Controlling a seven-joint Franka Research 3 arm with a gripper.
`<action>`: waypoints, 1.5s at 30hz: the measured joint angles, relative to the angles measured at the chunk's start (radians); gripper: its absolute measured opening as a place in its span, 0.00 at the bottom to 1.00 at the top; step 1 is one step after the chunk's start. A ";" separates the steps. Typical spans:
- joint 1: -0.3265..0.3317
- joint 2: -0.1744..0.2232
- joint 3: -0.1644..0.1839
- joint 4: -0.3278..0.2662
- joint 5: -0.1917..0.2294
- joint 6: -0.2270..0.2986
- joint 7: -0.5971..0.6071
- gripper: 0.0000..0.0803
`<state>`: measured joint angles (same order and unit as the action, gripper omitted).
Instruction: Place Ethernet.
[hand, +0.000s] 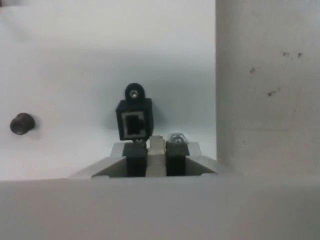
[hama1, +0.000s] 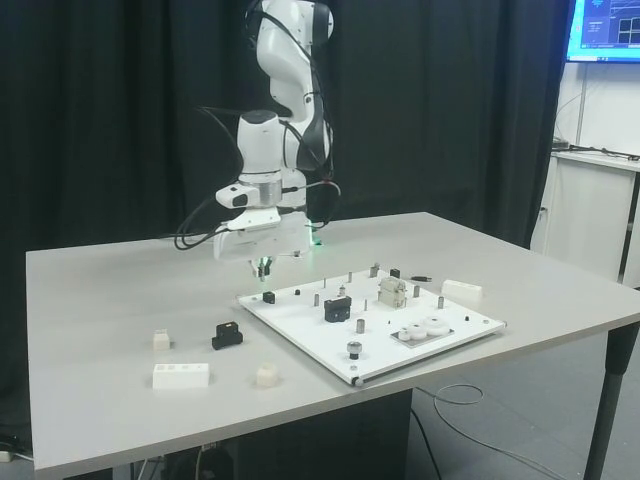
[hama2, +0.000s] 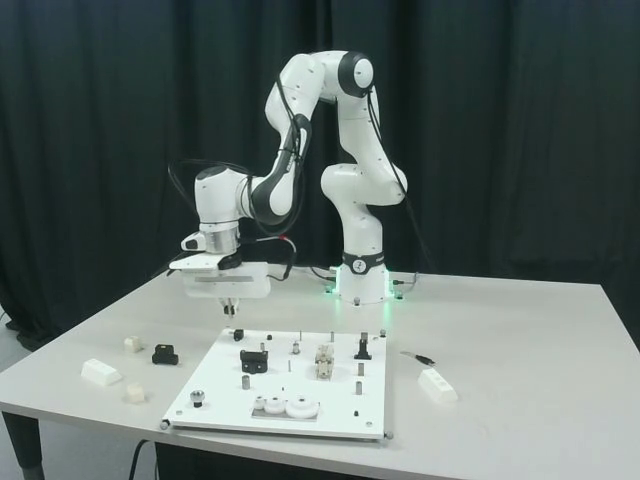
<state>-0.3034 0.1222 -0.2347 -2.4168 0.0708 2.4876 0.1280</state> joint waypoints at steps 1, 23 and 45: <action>0.000 0.001 -0.002 0.000 0.000 0.001 0.000 0.10; 0.000 0.012 -0.018 0.018 -0.006 0.012 0.000 0.10; -0.004 0.035 -0.036 0.073 -0.007 0.081 -0.023 0.10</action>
<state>-0.3069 0.1577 -0.2708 -2.3442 0.0638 2.5687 0.1051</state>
